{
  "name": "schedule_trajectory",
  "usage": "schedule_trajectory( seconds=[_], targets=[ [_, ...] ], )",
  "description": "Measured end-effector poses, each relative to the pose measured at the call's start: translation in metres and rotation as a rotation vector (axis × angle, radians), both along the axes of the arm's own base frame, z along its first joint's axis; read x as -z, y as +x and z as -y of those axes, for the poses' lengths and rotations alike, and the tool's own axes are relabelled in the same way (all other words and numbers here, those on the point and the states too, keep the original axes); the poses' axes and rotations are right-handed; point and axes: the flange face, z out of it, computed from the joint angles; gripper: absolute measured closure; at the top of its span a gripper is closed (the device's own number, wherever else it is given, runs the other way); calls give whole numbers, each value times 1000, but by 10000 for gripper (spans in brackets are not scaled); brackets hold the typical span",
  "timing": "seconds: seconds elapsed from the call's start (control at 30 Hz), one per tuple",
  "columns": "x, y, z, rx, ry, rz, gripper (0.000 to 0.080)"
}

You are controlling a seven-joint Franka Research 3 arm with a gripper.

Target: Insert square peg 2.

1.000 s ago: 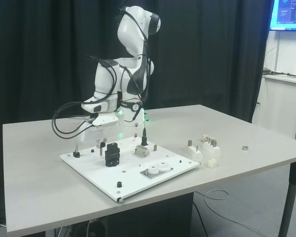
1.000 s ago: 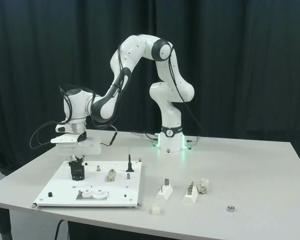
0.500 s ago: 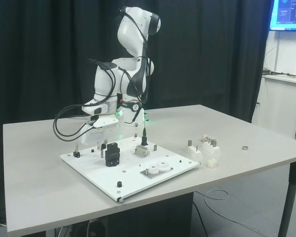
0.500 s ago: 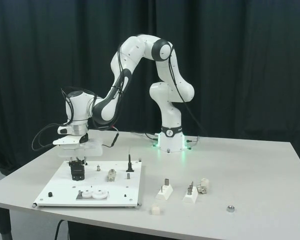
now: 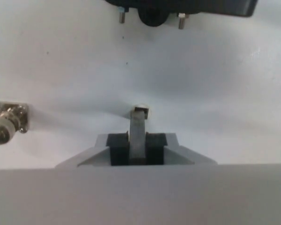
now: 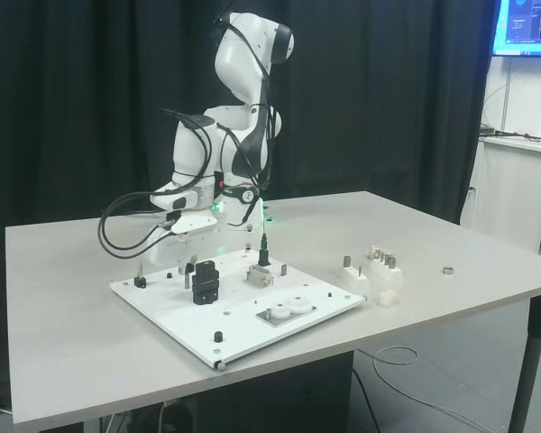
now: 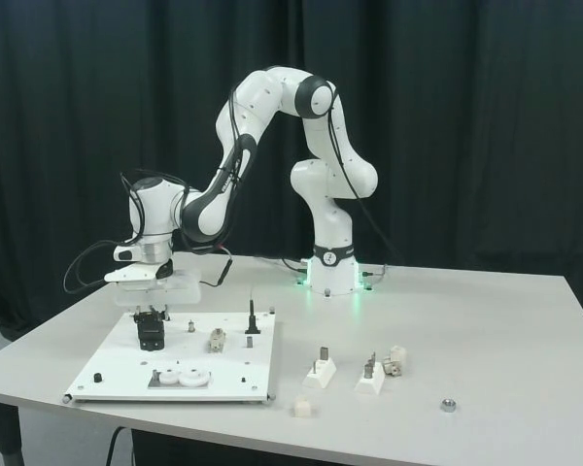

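A grey square peg (image 5: 137, 129) stands between the black pads (image 5: 118, 146) of my gripper (image 5: 137, 143), and both pads sit against its sides. Its far end is at a small round spot (image 5: 140, 111) on the white board (image 5: 215, 93); I cannot tell whether it touches. In the room views the gripper (image 6: 182, 238) (image 7: 148, 293) hangs a little above the back left part of the white board (image 6: 162, 298) (image 7: 117, 374), behind the black block (image 6: 204, 280) (image 7: 151, 330). The peg itself is too small to make out there.
On the board stand a black upright pin (image 6: 263, 251), a grey connector (image 6: 259, 275) (image 5: 7, 123), two white gears (image 6: 288, 308) and small posts. To the right on the table are white holders with pegs (image 6: 353, 275) (image 6: 385, 263), a white cube (image 7: 302, 409) and a nut (image 6: 448, 269).
The hand has risen a little above the back left of the board over the last second and has stayed over the same spot.
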Motion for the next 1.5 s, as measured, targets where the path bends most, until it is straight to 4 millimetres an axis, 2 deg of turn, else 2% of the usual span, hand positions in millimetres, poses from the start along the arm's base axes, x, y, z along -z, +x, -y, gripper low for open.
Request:
schedule_trajectory(
  seconds=[1.5],
  targets=[
    [0, -6, 5, 72, 19, 40, 731]
  ],
)
